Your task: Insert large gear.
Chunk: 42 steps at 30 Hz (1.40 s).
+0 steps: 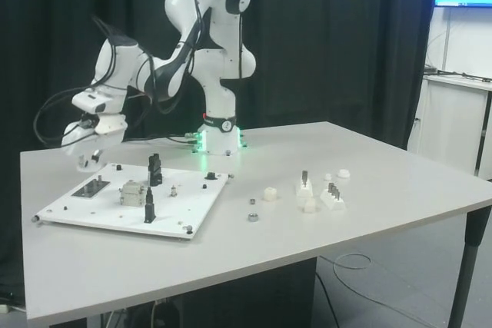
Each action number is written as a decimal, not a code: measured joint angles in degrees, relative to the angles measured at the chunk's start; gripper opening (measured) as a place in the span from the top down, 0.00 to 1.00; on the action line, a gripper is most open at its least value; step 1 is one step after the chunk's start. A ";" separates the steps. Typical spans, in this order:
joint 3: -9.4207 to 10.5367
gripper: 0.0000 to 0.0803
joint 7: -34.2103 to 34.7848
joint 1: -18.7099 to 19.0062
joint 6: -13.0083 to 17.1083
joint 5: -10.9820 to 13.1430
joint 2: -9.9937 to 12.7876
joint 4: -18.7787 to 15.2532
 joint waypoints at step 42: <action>4.06 0.59 -4.35 -7.19 -1.47 9.64 5.01 2.93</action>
